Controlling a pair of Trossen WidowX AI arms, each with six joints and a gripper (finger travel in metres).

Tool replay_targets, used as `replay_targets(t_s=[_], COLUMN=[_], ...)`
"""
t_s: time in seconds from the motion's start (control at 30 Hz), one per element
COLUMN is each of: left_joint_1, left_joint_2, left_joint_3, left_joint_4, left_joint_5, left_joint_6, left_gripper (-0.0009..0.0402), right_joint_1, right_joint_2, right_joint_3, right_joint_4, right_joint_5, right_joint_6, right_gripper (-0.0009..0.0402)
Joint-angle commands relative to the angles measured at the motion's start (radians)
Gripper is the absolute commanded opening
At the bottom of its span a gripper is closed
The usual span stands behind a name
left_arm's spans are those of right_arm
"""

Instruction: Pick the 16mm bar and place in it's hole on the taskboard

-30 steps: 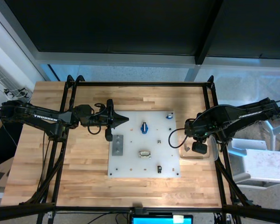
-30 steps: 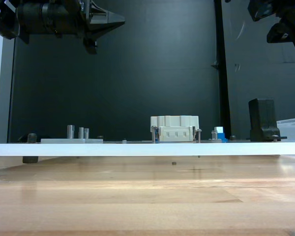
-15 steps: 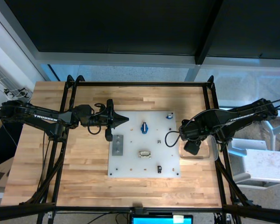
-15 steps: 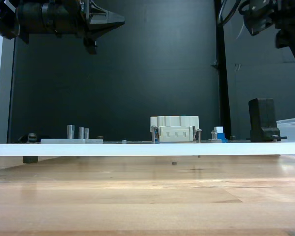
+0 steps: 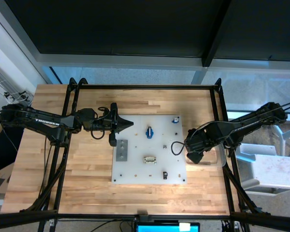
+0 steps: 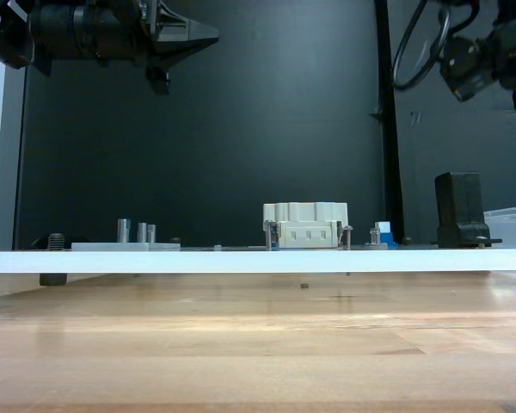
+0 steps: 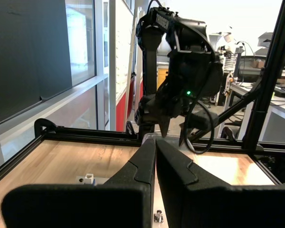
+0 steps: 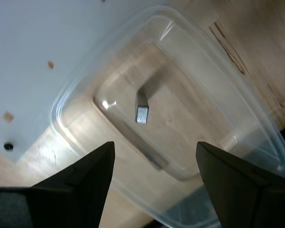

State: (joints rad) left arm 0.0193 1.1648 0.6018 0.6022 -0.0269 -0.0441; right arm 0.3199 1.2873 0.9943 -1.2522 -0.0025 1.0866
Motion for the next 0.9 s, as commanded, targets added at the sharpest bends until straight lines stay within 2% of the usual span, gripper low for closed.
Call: replay_targets(t_s=[0.03,0.43,0.9], left_joint_1=[0.0,0.0,0.0], left_joint_2=[0.0,0.0,0.0], left_joint_3=[0.0,0.0,0.0], left_joint_4=[0.0,0.0,0.0], left_joint_5=[0.0,0.0,0.0], left_joint_6=[0.0,0.0,0.0], left_gripper=[0.0,0.0,0.0], right_joint_1=[0.002,0.003,0.002], right_joint_2=[0.0,0.033,0.074], right_joint_3=[-0.04,-0.182,-0.229], right_joint_4=[0.052,0.228,0.314], right_joint_5=[0.0,-0.025,-0.016], right_joint_6=[0.011,0.033,0.032], right_gripper=[0.0246,0.0243,0.0233])
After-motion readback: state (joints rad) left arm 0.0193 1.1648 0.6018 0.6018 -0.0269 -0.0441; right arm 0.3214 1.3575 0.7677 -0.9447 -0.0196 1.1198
